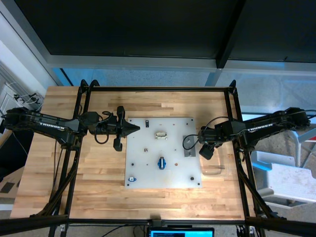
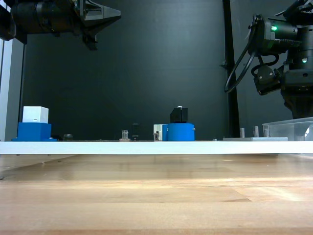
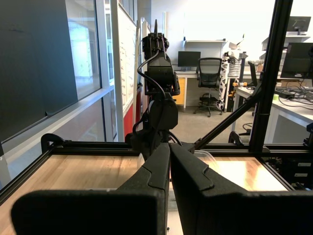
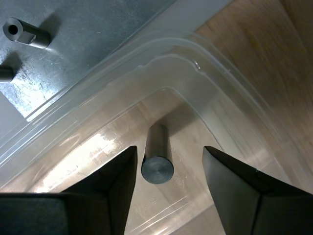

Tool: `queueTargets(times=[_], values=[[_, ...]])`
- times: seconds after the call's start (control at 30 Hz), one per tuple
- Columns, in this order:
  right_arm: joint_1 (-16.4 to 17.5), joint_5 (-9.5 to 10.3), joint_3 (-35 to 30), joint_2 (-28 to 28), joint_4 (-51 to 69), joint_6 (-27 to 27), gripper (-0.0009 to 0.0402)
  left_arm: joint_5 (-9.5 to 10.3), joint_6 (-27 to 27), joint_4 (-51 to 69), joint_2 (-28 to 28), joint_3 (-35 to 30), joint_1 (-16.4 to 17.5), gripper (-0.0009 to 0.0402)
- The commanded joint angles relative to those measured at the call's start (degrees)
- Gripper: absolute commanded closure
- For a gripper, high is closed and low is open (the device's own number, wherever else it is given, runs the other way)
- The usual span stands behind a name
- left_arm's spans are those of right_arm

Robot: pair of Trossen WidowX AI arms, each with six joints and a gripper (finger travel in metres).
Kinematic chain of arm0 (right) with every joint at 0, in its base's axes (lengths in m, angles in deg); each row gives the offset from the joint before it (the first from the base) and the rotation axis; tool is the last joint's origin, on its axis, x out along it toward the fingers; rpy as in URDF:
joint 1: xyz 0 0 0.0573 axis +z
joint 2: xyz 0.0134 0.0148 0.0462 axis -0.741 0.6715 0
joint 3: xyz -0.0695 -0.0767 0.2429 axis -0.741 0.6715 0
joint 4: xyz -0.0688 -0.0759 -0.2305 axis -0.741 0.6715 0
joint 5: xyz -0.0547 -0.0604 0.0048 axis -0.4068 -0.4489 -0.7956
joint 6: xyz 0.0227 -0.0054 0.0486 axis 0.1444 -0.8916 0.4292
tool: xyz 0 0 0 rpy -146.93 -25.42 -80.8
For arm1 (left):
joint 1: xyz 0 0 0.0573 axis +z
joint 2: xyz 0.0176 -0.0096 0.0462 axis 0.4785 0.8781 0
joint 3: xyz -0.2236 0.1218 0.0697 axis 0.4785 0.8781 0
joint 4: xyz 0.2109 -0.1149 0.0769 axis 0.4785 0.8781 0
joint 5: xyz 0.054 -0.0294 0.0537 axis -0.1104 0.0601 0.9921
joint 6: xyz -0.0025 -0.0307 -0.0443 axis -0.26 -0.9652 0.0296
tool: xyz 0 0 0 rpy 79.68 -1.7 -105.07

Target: Pick the 16mm cylinder and place it in the taskboard

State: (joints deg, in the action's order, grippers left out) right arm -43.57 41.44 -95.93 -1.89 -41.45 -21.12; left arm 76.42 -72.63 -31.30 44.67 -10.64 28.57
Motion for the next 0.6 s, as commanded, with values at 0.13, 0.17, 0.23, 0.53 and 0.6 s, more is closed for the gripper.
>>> queueTargets(times=[0.13, 0.17, 0.23, 0.53, 0.6], values=[[0.02, -0.02, 0.0, 0.02, -0.02, 0.0, 0.0252, -0.02, 0.02, -0.02, 0.02, 0.0, 0.02, 0.0393], [0.02, -0.02, 0.0, 0.02, -0.02, 0.02, 0.0257, -0.02, 0.0, -0.02, 0.02, 0.0, 0.02, 0.0393], [0.02, -0.02, -0.02, 0.02, -0.02, 0.0, 0.0267, -0.02, 0.02, -0.02, 0.02, 0.0, 0.0, 0.0393], [0.02, -0.02, 0.0, 0.02, -0.09, 0.0, 0.0299, -0.02, 0.02, -0.02, 0.02, 0.0, 0.02, 0.0393], [0.02, -0.02, 0.0, 0.02, -0.09, 0.0, 0.0306, -0.02, 0.02, -0.02, 0.02, 0.0, 0.0, 0.0393]])
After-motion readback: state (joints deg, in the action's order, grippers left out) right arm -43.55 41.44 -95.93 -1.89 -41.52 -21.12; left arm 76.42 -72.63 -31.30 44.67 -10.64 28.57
